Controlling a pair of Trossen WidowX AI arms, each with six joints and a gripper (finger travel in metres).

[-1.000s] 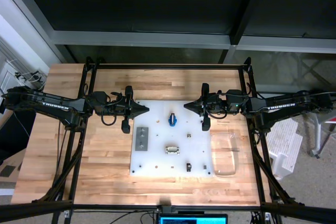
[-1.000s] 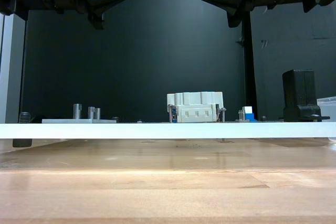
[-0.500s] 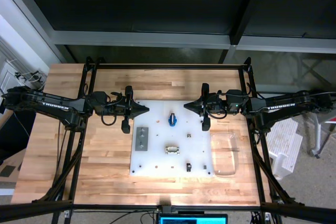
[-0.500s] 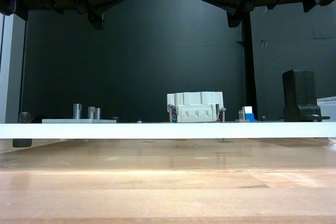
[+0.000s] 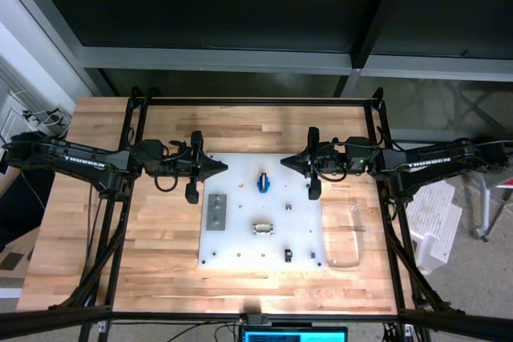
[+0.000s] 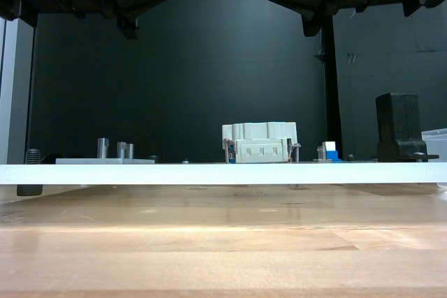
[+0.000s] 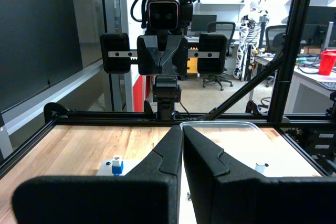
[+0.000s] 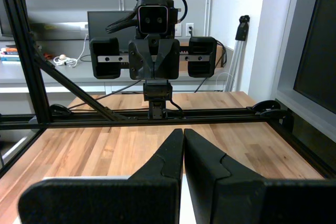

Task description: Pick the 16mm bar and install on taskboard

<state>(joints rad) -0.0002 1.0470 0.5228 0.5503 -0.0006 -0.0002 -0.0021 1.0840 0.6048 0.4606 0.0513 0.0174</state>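
Up above the far side of the taskboard (image 5: 237, 234), left gripper (image 5: 224, 167) and right gripper (image 5: 284, 162) hang tip to tip w/ a gap between them. Both have fingers pressed together, nothing held. Taskboard lies flat on the tabletop (image 5: 144, 254), clear tray (image 5: 341, 234) just beside its right edge. Can't pick out the 16mm bar tbh.

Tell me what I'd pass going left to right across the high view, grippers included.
Left gripper, shut, above the taskboard's far-left corner → blue fitting → right gripper, shut, above its far-right part → clear tray beside the taskboard.
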